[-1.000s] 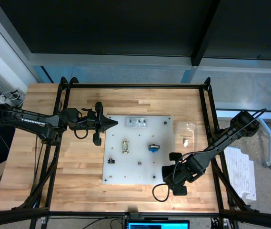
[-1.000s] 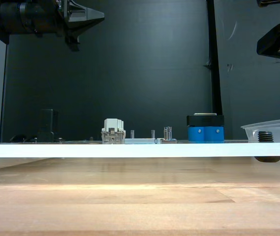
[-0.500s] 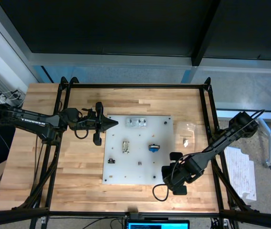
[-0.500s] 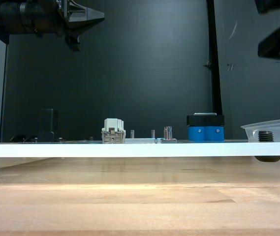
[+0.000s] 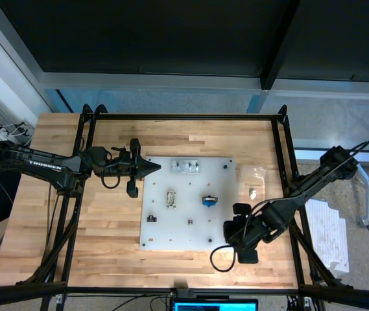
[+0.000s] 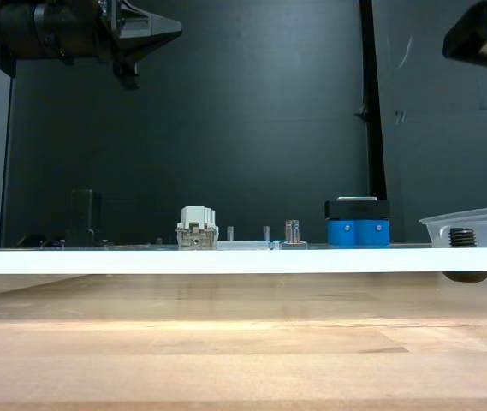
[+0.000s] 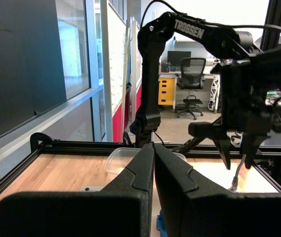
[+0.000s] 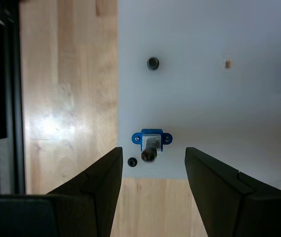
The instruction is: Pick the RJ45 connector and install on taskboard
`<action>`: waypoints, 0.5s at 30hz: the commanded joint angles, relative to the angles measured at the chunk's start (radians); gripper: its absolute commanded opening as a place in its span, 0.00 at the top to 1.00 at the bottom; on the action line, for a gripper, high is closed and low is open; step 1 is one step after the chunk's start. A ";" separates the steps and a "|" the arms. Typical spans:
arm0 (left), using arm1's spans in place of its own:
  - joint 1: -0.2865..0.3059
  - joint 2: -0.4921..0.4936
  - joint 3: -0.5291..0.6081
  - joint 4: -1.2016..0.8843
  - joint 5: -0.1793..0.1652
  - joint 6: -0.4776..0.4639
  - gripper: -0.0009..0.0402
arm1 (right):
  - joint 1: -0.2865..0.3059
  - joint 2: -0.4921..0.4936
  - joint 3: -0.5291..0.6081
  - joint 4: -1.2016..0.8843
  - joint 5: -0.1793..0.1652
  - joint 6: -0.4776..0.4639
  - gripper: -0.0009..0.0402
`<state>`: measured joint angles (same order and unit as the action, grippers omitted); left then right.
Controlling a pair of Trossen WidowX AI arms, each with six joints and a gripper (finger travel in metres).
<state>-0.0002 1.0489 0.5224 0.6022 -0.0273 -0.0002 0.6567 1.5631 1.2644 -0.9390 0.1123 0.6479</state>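
The RJ45 connector [image 5: 252,193] lay off the taskboard [image 5: 171,230], on the table's right side by the clear tray [image 5: 257,173]. I could not tell whether it sat inside the tray or just at its near edge, and its long axis was too small to read.

Your right gripper [image 8: 152,154] hung over the board's near right corner, jaws spread and empty, looking straight down on a small blue fitting [image 8: 145,134]. From there the connector sat farther from the near edge and slightly toward the right arm's base, so of the 2 arms the right was nearer.

Your left gripper [image 5: 150,167] hovered over the board's far left edge, fingers pressed together on nothing.
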 commanded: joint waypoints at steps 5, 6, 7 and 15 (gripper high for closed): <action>0.000 0.000 0.000 0.000 0.000 0.000 0.98 | 0.001 -0.025 0.002 0.000 -0.008 0.000 0.56; 0.000 0.000 0.000 0.000 0.000 0.000 0.98 | 0.001 -0.025 0.002 0.000 -0.008 0.000 0.56; 0.000 0.000 0.000 0.000 0.000 0.000 0.98 | 0.001 -0.025 0.002 0.000 -0.008 0.001 0.56; 0.000 0.000 0.000 0.000 0.000 0.000 0.98 | 0.000 -0.031 0.002 0.005 -0.008 -0.001 0.56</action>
<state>-0.0002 1.0489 0.5228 0.6022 -0.0269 -0.0002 0.6579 1.5364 1.2663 -0.9379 0.1047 0.6483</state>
